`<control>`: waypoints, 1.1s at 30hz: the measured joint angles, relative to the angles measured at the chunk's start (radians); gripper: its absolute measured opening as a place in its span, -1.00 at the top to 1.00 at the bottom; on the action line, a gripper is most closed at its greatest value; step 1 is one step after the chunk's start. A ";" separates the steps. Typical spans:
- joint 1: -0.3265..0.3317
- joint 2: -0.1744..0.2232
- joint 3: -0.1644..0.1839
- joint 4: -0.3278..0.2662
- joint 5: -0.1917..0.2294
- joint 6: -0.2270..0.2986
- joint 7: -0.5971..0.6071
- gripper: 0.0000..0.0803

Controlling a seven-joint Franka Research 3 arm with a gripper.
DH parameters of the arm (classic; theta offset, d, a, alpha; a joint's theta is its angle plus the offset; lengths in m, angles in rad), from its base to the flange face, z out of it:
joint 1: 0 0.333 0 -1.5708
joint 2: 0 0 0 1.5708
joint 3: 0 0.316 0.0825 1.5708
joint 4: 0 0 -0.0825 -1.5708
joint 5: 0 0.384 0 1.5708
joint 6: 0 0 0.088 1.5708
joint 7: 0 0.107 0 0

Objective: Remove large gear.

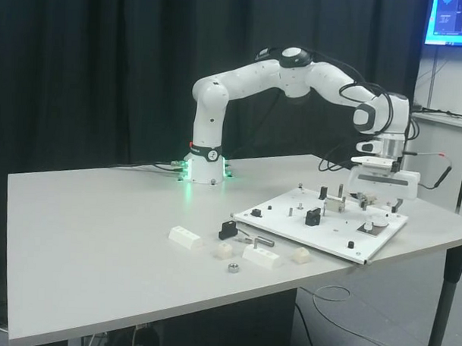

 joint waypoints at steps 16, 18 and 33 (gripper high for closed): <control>-0.002 0.009 0.008 -0.002 0.013 0.023 0.008 -0.99; -0.002 0.009 0.008 -0.001 0.018 0.025 0.008 -0.99; -0.014 0.009 0.019 0.007 0.060 0.026 0.008 -0.99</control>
